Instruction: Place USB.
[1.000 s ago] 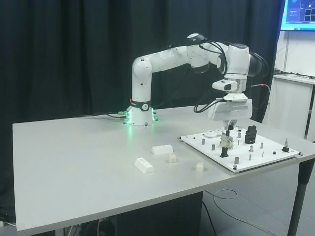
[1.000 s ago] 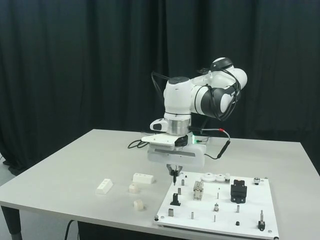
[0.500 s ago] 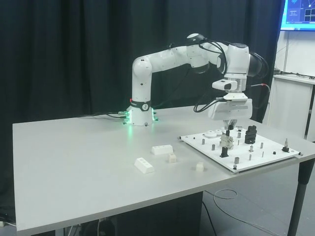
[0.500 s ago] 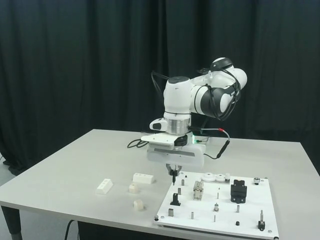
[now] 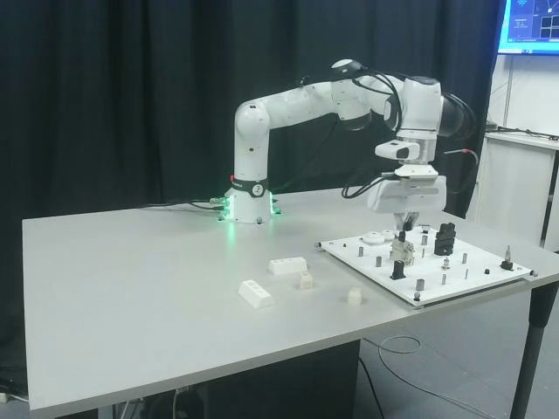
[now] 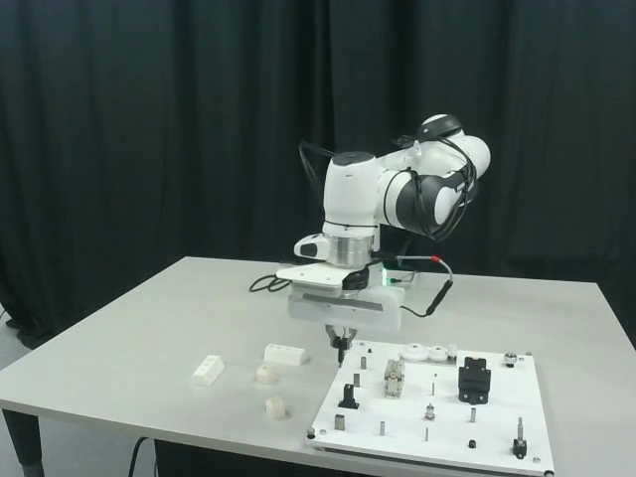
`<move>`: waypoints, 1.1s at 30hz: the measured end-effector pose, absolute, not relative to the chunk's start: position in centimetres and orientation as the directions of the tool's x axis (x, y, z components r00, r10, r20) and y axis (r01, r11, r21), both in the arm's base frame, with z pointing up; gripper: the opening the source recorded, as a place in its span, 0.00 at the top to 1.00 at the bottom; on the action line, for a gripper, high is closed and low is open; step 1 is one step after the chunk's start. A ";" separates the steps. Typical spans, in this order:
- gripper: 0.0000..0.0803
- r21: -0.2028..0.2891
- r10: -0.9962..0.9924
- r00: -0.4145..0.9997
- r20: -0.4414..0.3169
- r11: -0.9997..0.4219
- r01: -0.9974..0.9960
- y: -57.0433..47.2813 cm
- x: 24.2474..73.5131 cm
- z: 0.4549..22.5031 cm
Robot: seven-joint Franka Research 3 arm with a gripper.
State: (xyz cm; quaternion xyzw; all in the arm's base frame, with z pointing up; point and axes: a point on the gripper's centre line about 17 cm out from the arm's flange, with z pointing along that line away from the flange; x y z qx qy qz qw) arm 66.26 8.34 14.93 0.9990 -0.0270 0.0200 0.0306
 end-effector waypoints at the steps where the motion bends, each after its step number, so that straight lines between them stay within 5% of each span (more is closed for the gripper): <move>1: 0.92 0.065 -0.054 0.998 0.039 -0.996 -0.056 8.1 66.2 14.9; 12: 0.92 0.112 -0.056 0.998 0.021 -0.992 -0.058 4.2 65.6 14.6; 33: 0.92 0.123 -0.016 0.999 -0.031 -0.992 -0.012 -4.8 62.5 11.5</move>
